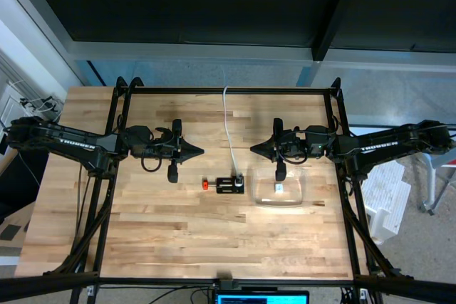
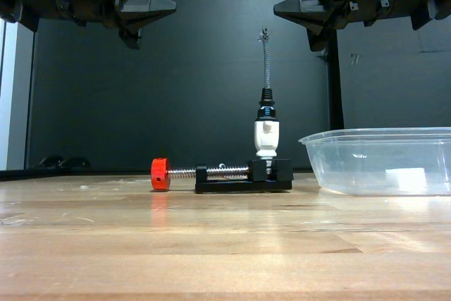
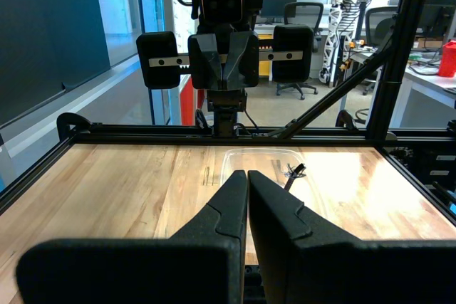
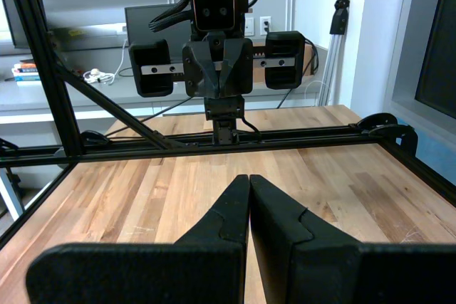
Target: Remove the power plug from the receptacle and place in the container
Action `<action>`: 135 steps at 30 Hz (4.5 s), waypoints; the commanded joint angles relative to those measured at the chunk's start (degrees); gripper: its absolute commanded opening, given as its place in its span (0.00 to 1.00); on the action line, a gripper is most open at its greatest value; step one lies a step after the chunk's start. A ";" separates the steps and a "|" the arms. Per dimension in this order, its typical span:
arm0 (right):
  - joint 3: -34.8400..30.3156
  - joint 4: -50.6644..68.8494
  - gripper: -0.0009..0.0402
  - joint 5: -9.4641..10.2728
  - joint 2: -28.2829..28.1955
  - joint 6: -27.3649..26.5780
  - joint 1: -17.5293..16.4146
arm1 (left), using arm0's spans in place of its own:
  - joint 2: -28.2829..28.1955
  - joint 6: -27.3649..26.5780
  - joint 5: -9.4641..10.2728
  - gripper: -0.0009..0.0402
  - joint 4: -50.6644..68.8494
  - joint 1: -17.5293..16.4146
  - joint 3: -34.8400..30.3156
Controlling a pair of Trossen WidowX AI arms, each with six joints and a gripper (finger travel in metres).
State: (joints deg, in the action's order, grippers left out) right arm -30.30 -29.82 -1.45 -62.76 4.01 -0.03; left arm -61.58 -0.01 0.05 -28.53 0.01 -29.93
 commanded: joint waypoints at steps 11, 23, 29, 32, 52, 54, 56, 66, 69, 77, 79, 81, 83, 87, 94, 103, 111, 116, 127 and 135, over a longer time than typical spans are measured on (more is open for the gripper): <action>2.12 -3.41 0.02 -0.42 -0.02 -0.90 -0.11 | -0.02 0.00 -0.02 0.02 -0.02 -0.02 -0.02; -10.71 28.50 0.02 3.43 -1.62 0.15 -0.76 | -0.02 0.00 -0.02 0.02 -0.04 0.00 -0.02; -21.22 47.56 0.02 2.67 -6.60 1.62 -1.53 | -0.02 0.00 -0.02 0.02 -0.02 0.00 -0.02; -26.16 54.58 0.05 0.31 -10.19 1.55 -2.47 | -0.02 0.00 -0.02 0.02 -0.04 -0.02 -0.02; -46.88 76.41 0.56 -5.11 -30.86 6.32 -8.70 | -0.02 0.00 -0.02 0.02 -0.02 -0.02 -0.02; -47.71 76.72 0.57 -5.07 -32.00 6.29 -8.92 | -0.02 0.00 -0.02 0.02 -0.02 0.00 -0.02; -48.63 76.76 0.58 -5.05 -33.44 6.25 -9.14 | -0.02 0.00 -0.02 0.02 -0.04 -0.02 -0.02; -51.91 77.81 0.59 -5.07 -39.21 6.62 -9.18 | -0.02 0.00 -0.02 0.02 -0.02 0.00 -0.02; -51.87 77.46 0.59 -5.05 -40.30 6.73 -9.18 | -0.02 0.02 0.00 0.02 -0.04 0.00 -0.02; -51.67 75.38 0.59 -5.07 -41.83 7.21 -9.25 | -0.02 0.00 -0.02 0.02 -0.02 -0.02 -0.02; -51.63 75.19 0.59 -5.09 -41.83 7.58 -9.25 | -0.02 0.00 -0.02 0.02 -0.02 0.00 -0.02; -51.56 75.19 0.59 -5.07 -41.83 7.54 -9.22 | -0.02 0.00 -0.02 0.02 -0.02 -0.02 -0.02; -51.47 75.14 0.58 -5.07 -41.83 7.50 -9.22 | -0.02 0.00 -0.02 0.02 -0.02 0.00 -0.02; -51.45 75.17 0.56 -5.05 -41.83 7.48 -9.25 | -0.02 0.02 -0.02 0.02 -0.02 0.00 -0.02; -49.88 73.13 0.52 -4.96 -41.83 7.52 -9.25 | -0.02 0.00 -0.02 0.02 -0.02 0.00 -0.02; -49.75 72.63 0.40 -5.01 -41.83 7.30 -9.25 | -0.02 0.00 -0.02 0.02 -0.02 0.00 -0.02; -49.75 72.63 0.23 -5.03 -41.81 7.28 -9.22 | -0.02 0.00 -0.02 0.02 -0.02 0.00 -0.02; -49.75 72.65 0.11 -5.03 -41.81 7.30 -9.25 | -0.02 0.00 -0.02 0.02 -0.02 0.00 -0.02; -49.75 72.65 0.03 -5.01 -41.81 7.28 -9.22 | -0.02 0.00 -0.02 0.02 -0.02 -0.02 -0.02; -49.75 72.81 0.02 -4.96 -41.46 7.26 -9.22 | -0.02 0.00 -0.02 0.02 -0.02 -0.02 -0.02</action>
State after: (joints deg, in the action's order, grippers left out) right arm -80.03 42.92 -6.44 -104.40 11.27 -9.26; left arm -61.60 -0.01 0.03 -28.56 0.01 -29.95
